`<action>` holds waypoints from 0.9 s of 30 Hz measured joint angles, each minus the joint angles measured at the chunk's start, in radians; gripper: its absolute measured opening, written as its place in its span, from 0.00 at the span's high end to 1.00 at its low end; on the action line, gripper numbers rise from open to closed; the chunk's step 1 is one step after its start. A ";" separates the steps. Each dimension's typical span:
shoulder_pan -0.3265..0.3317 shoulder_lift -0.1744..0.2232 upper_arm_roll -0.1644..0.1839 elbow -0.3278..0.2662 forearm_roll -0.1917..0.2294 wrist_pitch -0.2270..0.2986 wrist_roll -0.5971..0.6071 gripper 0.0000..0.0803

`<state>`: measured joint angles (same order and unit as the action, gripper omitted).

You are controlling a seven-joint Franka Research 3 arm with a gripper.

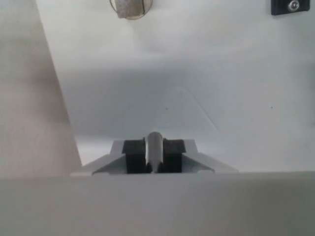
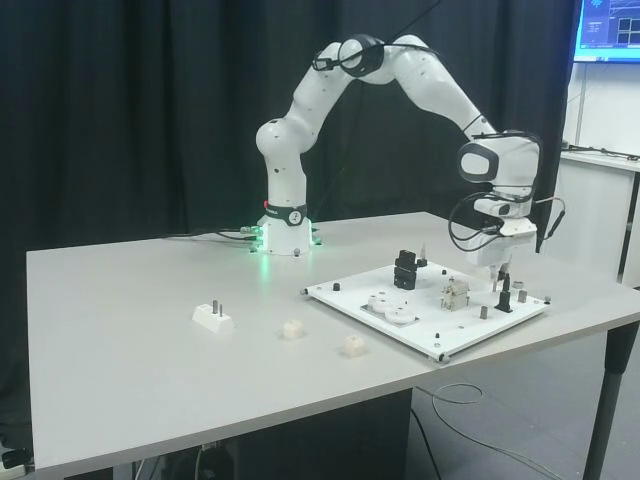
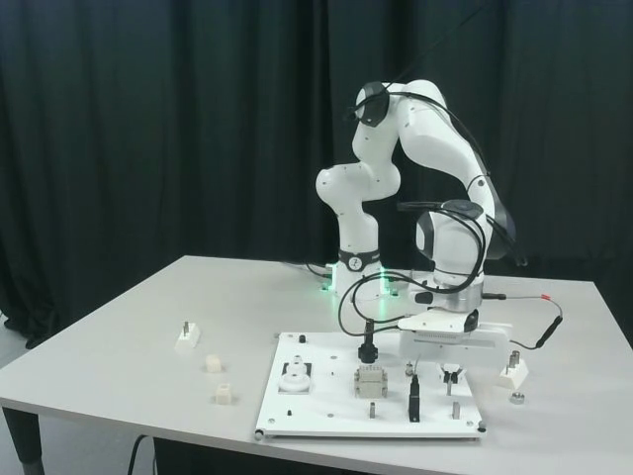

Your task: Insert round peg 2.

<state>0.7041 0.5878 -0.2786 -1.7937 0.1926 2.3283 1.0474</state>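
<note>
The gripper [image 1: 154, 164] is clamped on round peg 2 [image 1: 154, 147], a short grey pin standing between the black finger pads [image 1: 133, 153] and poking out past them. In the first room view the gripper [image 2: 497, 272] hangs just above the far end of the white assembly board [image 2: 340, 297] on the grey worktop [image 2: 120, 330], near a small black fixture [image 2: 505, 298]. From the wrist, a round socket [image 1: 130, 7] shows at the edge of view, well apart from the peg's tip; whether it is the target is hard to tell. The risk as I judge it: descending off-centre would jam the peg on the board's face, and a slight tilt in the grasp could make it bind or slip between the pads.
</note>
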 joint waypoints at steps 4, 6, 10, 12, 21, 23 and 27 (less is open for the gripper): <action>0.000 0.004 0.000 0.002 0.000 0.004 0.000 0.91; 0.000 0.004 0.000 0.002 0.000 0.004 0.000 0.91; 0.000 0.004 -0.001 0.004 0.000 -0.002 0.000 0.91; 0.000 0.004 -0.001 0.006 0.000 -0.006 0.000 0.91; 0.000 -0.005 -0.008 0.026 0.000 -0.073 0.000 0.91; 0.000 -0.011 -0.009 0.032 0.000 -0.093 0.000 0.34; 0.000 -0.024 -0.011 0.045 0.000 -0.136 0.000 0.34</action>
